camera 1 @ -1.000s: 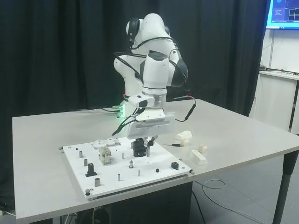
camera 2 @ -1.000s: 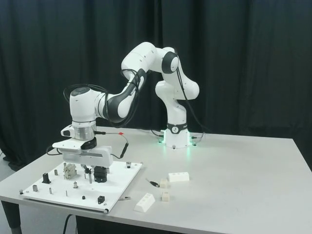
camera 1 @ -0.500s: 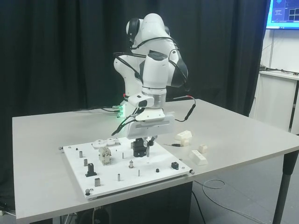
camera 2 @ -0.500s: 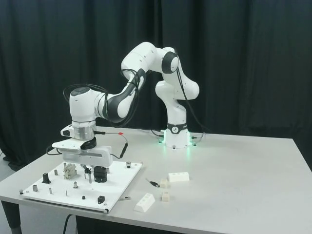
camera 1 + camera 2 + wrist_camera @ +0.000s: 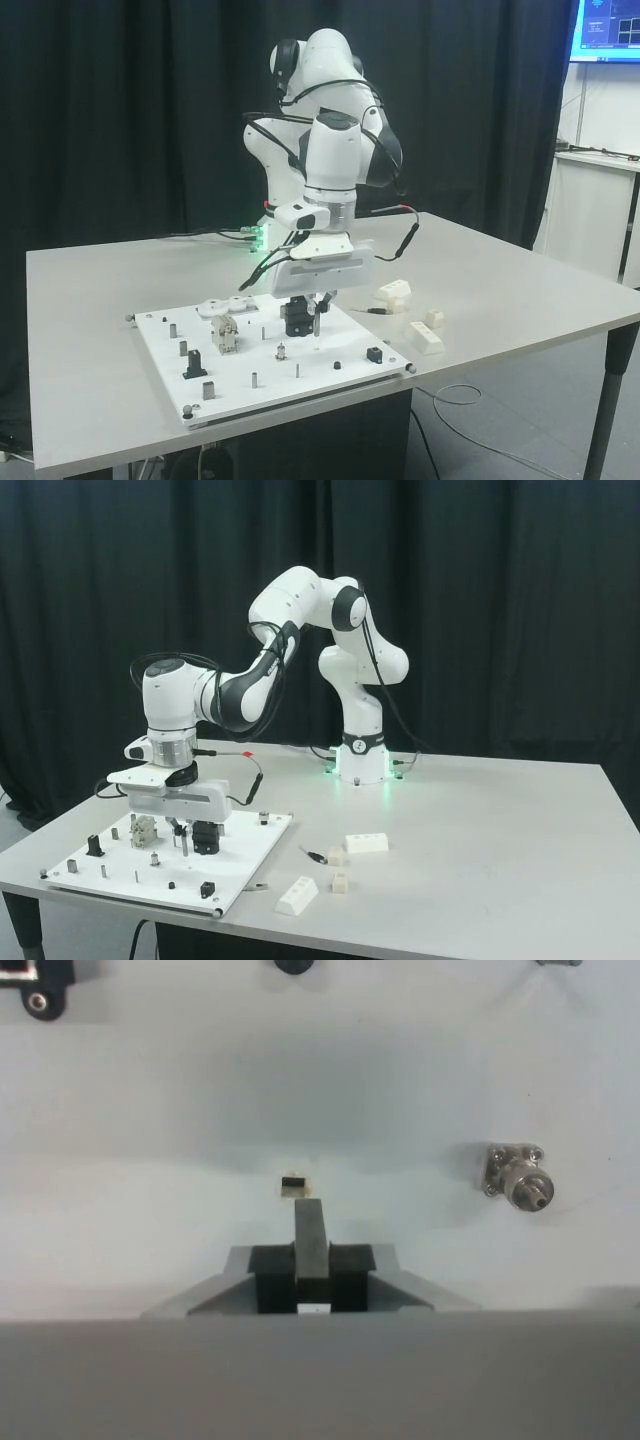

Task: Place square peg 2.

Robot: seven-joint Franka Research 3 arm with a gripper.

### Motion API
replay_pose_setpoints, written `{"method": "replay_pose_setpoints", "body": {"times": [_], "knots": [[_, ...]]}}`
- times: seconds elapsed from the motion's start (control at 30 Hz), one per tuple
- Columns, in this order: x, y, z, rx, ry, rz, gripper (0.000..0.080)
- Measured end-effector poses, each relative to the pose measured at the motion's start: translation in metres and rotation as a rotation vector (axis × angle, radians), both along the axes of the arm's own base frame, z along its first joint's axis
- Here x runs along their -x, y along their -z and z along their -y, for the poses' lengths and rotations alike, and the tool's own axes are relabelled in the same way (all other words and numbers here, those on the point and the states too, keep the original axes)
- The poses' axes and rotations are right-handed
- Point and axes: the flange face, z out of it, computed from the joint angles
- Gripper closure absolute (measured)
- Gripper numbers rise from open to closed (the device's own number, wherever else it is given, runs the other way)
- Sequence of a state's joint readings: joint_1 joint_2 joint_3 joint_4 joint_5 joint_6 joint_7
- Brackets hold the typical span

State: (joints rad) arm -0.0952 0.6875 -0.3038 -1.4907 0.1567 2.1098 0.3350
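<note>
Wrist view, gripper [image 5: 311, 1282]: closed on the grey square peg [image 5: 310, 1243], which stands upright between the 2 black finger pads.
Wrist view, peg tip: just short of a small square hole [image 5: 293, 1185] in the white board [image 5: 150, 1160]; whether it touches the board cannot be told.
Wrist view, board: a metal threaded connector [image 5: 522, 1180] sits well apart from the peg, on its other side from a black mount [image 5: 38, 988].
First room view: white arm [image 5: 335, 150] reaches down over the board [image 5: 300, 385] on the grey table [image 5: 90, 290]; gripper [image 5: 316, 305] at board centre, a black block [image 5: 296, 318] at its 9 o'clock.
Second room view: gripper [image 5: 182, 830] low over the board [image 5: 240, 865]; 4 white blocks [image 5: 366, 842] lie on the table [image 5: 500, 860] at its 3 o'clock.
</note>
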Motion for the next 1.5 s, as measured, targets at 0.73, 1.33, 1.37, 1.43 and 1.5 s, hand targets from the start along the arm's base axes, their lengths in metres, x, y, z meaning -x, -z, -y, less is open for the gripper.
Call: {"method": "replay_pose_setpoints", "body": {"times": [0.73, 1.33, 1.37, 1.43, 1.5], "knots": [[0.0, 0.0, -0.001, 0.0, -0.002, 0.0, 0.0739], [-0.004, -0.002, -0.039, -0.027, -0.008, -0.059, 0.0739], [-0.004, -0.003, -0.042, -0.028, -0.006, -0.061, 0.0739], [-0.005, -0.004, -0.049, -0.031, -0.003, -0.068, 0.0739], [-0.005, -0.006, -0.056, -0.033, 0.002, -0.076, 0.0739]]}}
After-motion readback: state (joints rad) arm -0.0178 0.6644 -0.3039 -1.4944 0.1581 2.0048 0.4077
